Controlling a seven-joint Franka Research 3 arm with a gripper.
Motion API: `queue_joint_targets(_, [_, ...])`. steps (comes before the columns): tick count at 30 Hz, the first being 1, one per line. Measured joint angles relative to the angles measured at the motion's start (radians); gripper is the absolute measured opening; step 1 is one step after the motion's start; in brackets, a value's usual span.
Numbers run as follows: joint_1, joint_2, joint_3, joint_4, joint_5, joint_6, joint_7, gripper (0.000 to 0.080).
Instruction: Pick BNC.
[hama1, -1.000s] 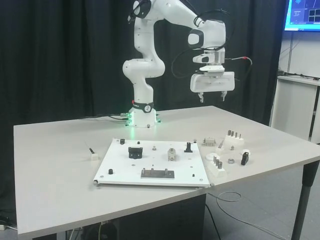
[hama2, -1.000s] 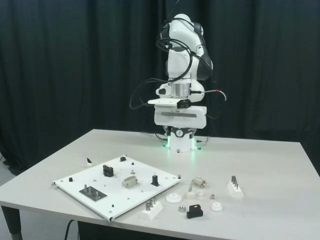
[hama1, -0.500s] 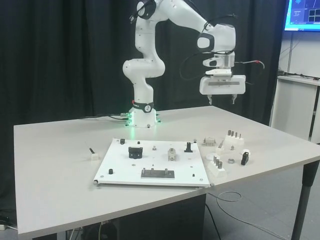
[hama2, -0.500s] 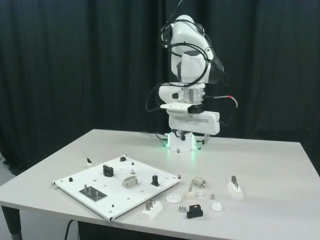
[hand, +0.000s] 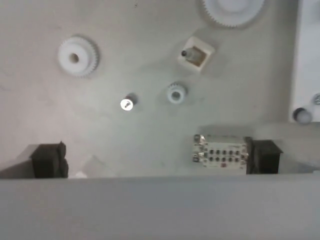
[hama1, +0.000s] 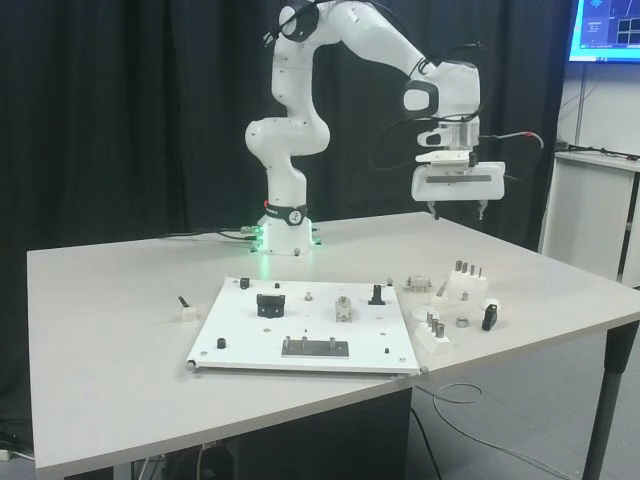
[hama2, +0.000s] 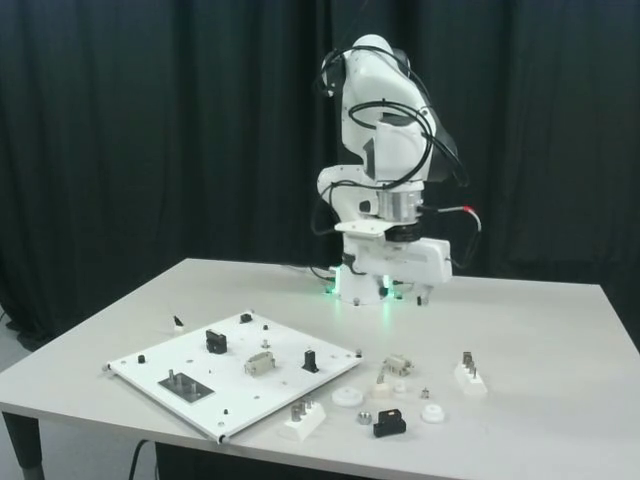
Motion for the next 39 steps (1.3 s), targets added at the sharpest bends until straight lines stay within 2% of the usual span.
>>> queue_joint_targets(10, [0.007,0.050,0.010,0.011,-0.020,0.043,0.041,0.0800])
queue_joint_targets(15, [0.013,0.070,0.010,0.018,-0.056,0.048,0.075,0.0800])
queue_joint_targets(22, [0.014,0.093,0.010,0.025,-0.107,0.052,0.180,0.0800])
queue_joint_targets(27, [0.014,0.112,0.010,0.028,-0.137,0.073,0.240,0.0800])
queue_joint_targets(39, [0.019,0.170,0.010,0.031,-0.145,0.138,0.343,0.0800])
